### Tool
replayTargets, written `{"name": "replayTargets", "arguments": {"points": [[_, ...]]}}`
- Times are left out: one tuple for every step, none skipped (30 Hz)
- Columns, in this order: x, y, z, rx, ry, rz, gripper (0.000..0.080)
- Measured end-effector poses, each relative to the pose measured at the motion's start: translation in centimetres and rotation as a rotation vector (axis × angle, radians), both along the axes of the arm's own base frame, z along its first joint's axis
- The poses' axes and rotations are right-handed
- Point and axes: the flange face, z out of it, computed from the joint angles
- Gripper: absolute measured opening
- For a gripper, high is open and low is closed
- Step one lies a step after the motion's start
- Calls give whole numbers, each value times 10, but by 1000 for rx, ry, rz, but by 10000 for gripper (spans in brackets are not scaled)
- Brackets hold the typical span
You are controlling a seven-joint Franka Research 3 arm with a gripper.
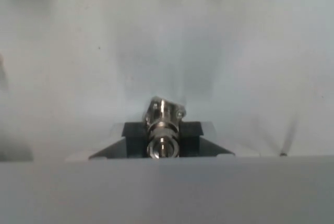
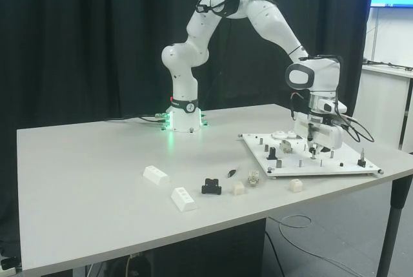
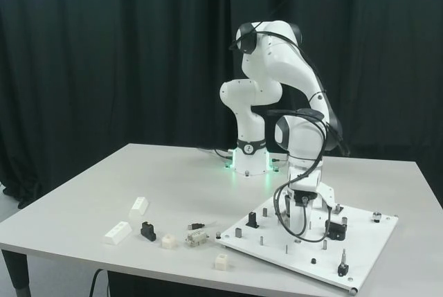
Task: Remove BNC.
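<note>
Metal BNC (image 1: 163,130) sat lower centre of wrist frame, in black mount on white board (image 2: 335,166). Fingers' state: cannot tell. Approach step; next, descend, grip, twist, lift.

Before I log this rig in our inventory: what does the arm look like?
The arm has white rounded links with black joint bands. Black cables loop down to the white gripper. Green light glows at its base.
</note>
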Motion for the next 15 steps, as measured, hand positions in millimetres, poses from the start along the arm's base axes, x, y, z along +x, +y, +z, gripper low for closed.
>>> {"name": "replayTargets", "arguments": {"points": [[0, 0, 2, 0, 1, 0, 120], [0, 0, 4, -1, 2, -1, 120], [0, 0, 6, -2, 4, -1, 120], [0, -1, 9, -2, 4, -2, 120], [0, -1, 11, -2, 4, -2, 120], [0, -1, 12, -2, 4, -3, 120], [0, -1, 14, -2, 5, -3, 120], [0, -1, 16, -2, 5, -4, 120], [0, -2, 17, -3, 5, -5, 120], [0, -2, 18, -3, 5, -5, 120], [0, -2, 19, -2, 4, -6, 120], [0, -3, 20, -2, 3, -7, 120], [0, -3, 21, -2, 2, -7, 120], [0, -3, 21, -2, 1, -8, 120], [0, -4, 22, -2, 1, -9, 120]]}}
